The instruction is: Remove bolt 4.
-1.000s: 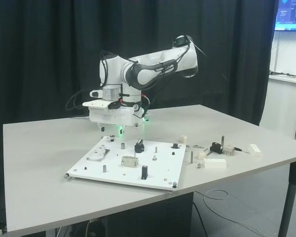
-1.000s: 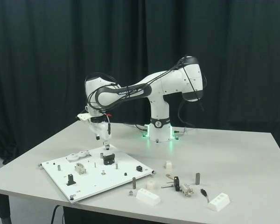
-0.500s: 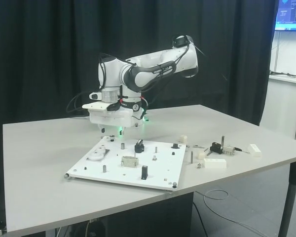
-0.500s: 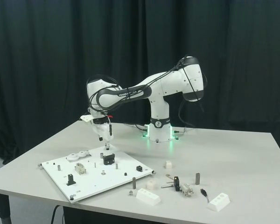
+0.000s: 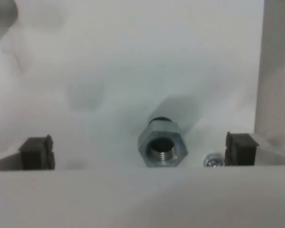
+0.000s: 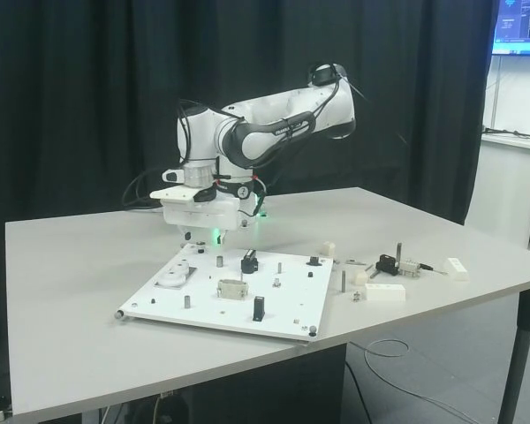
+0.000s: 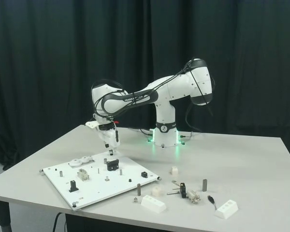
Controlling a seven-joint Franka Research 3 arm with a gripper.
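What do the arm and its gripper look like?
The arm is white with rounded links, black joint bands and black cables along it. Green light glows at its base. The gripper carries two black fingertip pads.

Even room light, blurred wrist foreground

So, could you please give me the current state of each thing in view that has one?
gripper: open, fingers apart on either side of the bolt, not touching it.
bolt: upright on the board, not gripped.
white board: flat on the grey table, parts standing on it.
arm: reaching over the board's far corner.
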